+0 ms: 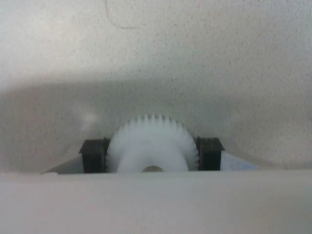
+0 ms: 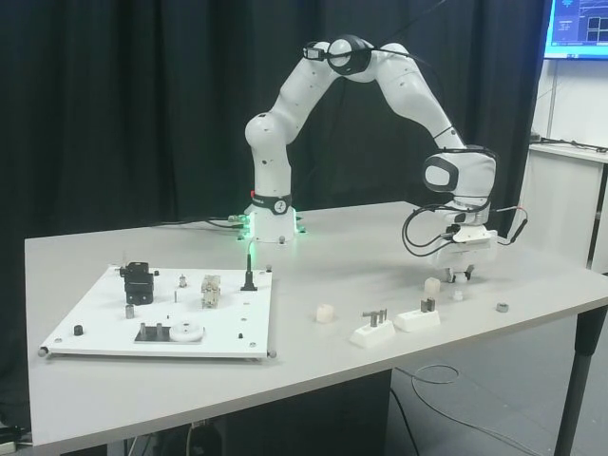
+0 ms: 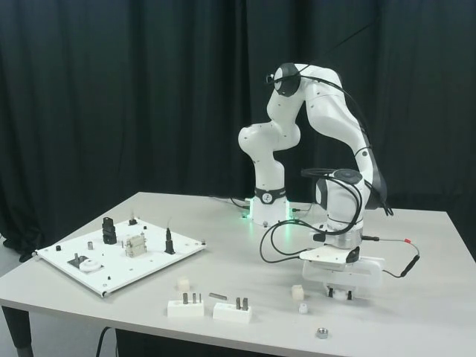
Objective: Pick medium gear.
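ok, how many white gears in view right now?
2. One gear sits between the gripper fingers, just above the grey table. Another gear lies on the white board at the table's far end. Smaller ones may be hidden.

- The white arm [image 3: 327, 126] rises from its base at the far middle of the grey table [image 3: 416, 245] and bends down to the right.
- Its gripper [image 3: 341, 294] hangs low, just above the table top.
- A small white block [image 3: 297, 292] sits just left of it.
- Two white fixtures [image 3: 209, 309] with upright pegs lie near the front edge.
- A white board [image 3: 141, 264] carrying small parts lies at the left.
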`<state>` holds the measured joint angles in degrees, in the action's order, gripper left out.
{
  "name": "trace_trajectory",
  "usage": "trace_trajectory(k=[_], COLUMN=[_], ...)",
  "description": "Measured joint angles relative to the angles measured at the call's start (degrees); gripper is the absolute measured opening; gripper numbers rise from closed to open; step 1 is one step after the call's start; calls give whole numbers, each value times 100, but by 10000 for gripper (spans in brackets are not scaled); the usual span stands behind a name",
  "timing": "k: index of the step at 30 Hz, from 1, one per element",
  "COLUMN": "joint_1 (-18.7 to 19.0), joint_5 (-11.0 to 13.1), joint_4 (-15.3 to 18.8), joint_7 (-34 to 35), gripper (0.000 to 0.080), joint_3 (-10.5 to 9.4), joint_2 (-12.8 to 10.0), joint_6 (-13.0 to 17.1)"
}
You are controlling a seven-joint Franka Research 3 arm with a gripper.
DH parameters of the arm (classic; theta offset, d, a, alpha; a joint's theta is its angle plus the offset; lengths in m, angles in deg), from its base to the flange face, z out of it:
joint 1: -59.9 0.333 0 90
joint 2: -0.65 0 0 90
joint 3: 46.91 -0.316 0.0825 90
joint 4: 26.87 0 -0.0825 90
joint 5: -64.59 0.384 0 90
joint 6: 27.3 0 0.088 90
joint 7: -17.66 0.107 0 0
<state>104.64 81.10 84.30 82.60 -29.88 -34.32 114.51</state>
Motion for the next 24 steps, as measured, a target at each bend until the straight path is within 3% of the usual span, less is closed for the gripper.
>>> trace_trajectory(k=[2, 3, 12, 24], joint_1=[-2, -2, -54, -231], joint_5=[0, 0, -3, -9], joint_4=[0, 0, -24, -31], joint_7=[-3, -6, -46, -310], gripper=[513, 396, 397, 397], joint_3=[-1, -1, 1, 17], joint_2=[0, 0, 53, 462], joint_6=[0, 0, -1, -285])
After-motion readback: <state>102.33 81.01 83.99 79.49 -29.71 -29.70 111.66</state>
